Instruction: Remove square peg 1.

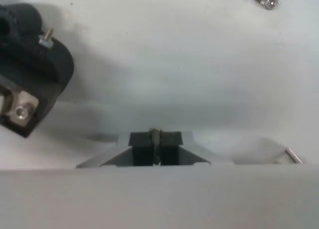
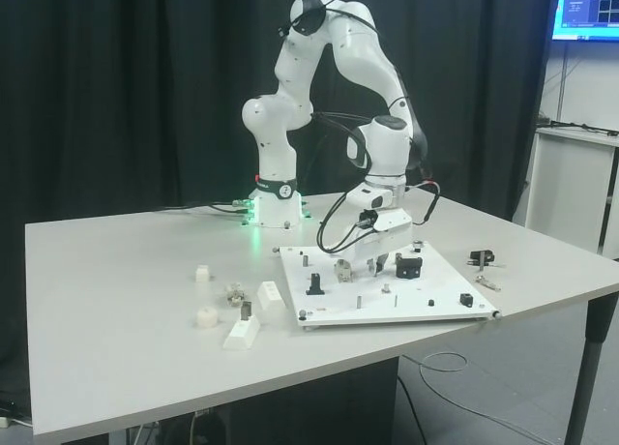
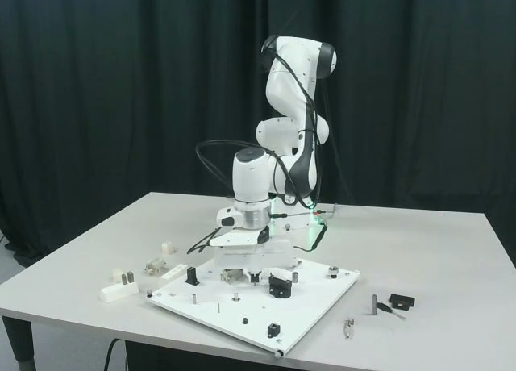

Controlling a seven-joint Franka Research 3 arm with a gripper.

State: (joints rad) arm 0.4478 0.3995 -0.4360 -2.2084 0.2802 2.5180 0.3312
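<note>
One slim peg (image 1: 155,136), upright and caught between the two black fingers (image 1: 142,148) in the wrist view. Judged to be square peg 1, though too small in either room view to confirm. Placed toward the middle of the white board (image 2: 387,311), a little left of a black block (image 2: 410,267) fixed there.

End effector (image 1: 155,149) drawn almost fully together, with only the peg's own thickness between the pads; apparently clamped on the peg near its top. Poised low, just above the board, pointing straight down from the white arm (image 2: 290,77).

Progress, as a judgement: reach and grasp done, extraction not yet shown. Lower end of the peg hidden behind the fingers, so impossible to say whether seated in its hole or already free. Left to do: a straight pull upward, clear of the board, then a set-down somewhere on the grey table (image 2: 116,300).

Farther out on the board: a small black stand (image 2: 316,282) to the left, a few thin pins, and a small black cube (image 2: 466,300) near the right corner. Off the board, several white blocks (image 2: 244,333) on the table to the left, and small black parts (image 2: 481,258) with loose metal bits to the right. Black curtain behind everything.
</note>
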